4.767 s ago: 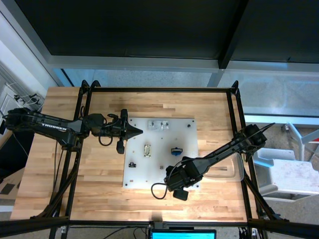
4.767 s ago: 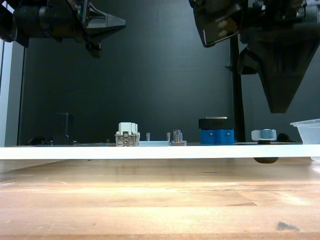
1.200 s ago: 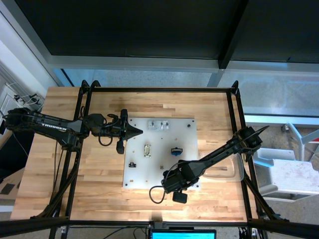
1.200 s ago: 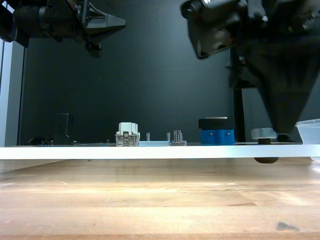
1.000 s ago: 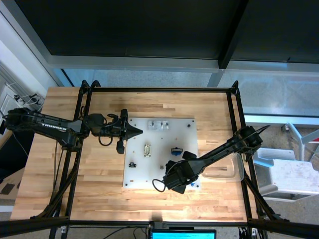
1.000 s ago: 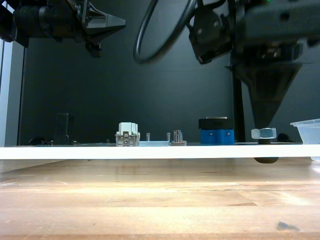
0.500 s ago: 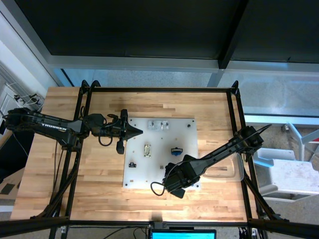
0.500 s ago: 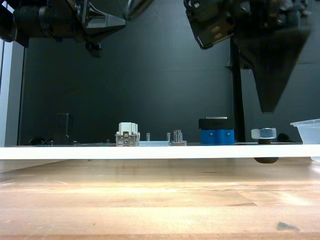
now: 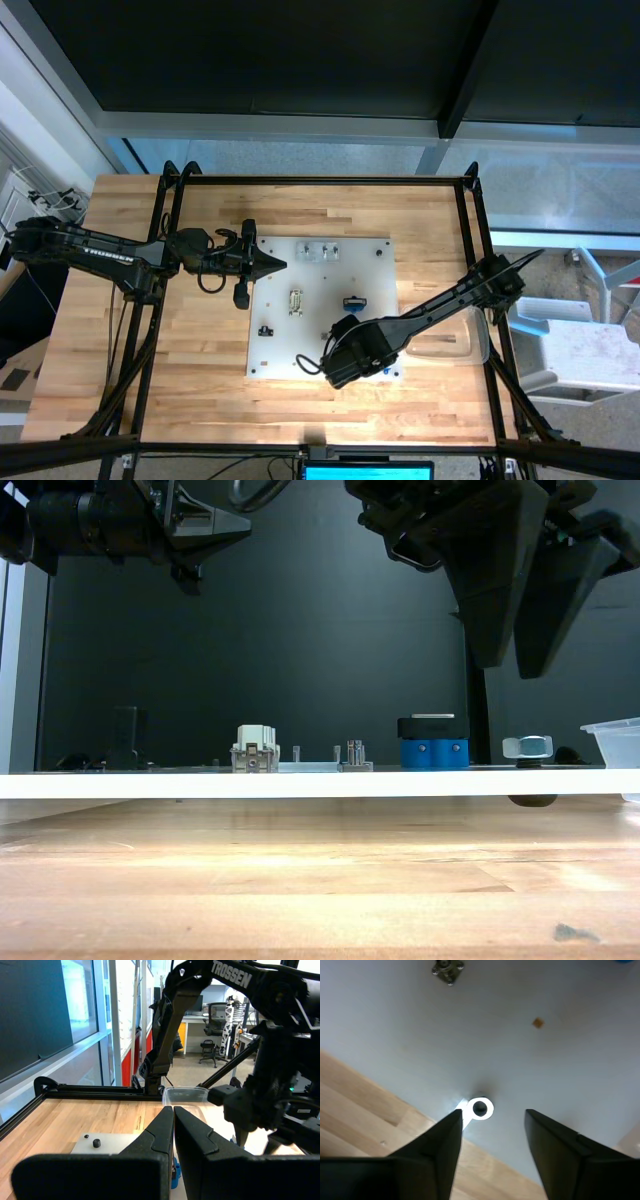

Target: Unfasten the M12 fastener and place in the container

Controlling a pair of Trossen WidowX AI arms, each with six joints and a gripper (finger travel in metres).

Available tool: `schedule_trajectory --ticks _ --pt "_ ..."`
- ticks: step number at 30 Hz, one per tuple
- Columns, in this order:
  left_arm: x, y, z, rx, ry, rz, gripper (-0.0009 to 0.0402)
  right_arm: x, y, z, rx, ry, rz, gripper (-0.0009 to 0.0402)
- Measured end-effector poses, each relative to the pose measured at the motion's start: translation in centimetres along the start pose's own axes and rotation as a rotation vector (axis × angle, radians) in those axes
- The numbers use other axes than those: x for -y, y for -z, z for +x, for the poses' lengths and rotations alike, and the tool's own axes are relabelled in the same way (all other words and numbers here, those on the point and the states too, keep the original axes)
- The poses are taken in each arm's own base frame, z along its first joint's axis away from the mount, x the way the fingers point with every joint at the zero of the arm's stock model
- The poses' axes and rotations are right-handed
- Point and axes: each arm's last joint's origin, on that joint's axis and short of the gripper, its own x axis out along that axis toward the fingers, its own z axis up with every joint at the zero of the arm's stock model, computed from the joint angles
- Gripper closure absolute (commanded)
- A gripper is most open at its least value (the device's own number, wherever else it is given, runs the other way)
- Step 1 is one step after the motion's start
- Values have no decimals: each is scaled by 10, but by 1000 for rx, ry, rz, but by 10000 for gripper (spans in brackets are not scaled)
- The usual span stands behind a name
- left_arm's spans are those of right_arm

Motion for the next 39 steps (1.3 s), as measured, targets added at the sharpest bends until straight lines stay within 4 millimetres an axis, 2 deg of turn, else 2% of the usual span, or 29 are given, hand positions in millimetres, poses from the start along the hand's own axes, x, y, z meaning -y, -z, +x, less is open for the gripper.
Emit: schedule_trajectory --ticks 6,11,20,39 --pt "0 0 0 0 0 0 393 -10 1 7 -29 13 32 132" --pt "0 0 0 0 0 0 393 -13 2 19 -57 31 77 126" --pt "0 0 0 0 0 0 393 -11 3 31 -78 62 161 158" --pt "0 0 0 0 0 0 393 -7 -7 44 -68 59 192 236"
